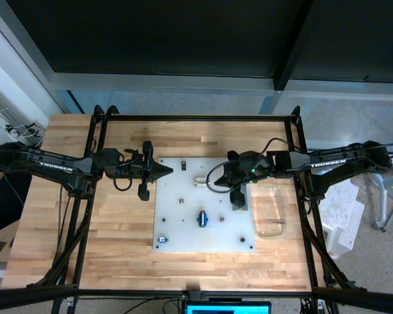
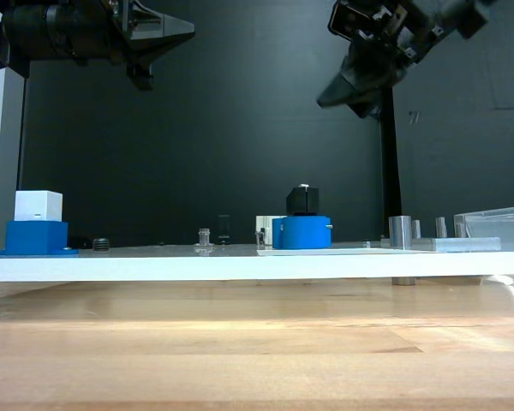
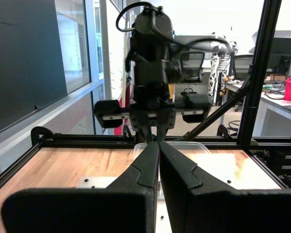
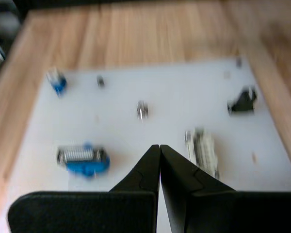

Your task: Remove the 16mm cylinder and place in the container

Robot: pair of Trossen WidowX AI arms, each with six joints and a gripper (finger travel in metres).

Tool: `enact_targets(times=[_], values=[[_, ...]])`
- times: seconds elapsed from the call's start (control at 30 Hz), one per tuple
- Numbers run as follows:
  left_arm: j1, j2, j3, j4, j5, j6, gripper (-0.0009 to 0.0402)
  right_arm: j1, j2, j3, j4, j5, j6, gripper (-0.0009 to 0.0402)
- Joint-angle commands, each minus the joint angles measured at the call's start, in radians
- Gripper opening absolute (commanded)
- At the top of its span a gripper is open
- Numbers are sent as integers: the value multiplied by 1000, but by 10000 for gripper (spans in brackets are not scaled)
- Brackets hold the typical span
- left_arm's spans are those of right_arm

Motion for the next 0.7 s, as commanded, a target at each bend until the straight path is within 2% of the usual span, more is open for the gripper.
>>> enact_targets(times=[0.03,0.07,0.43,0.7], values=[[0,0,0,0,0,0,0,28,39,70,-150,19,5,0],[0,0,0,0,0,0,0,39,53,91,-190,27,7,0],[0,0,0,0,0,0,0,136,198,262,-464,28,29,3],[0,0,0,0,0,0,0,173,269,322,-555,37,84,58]])
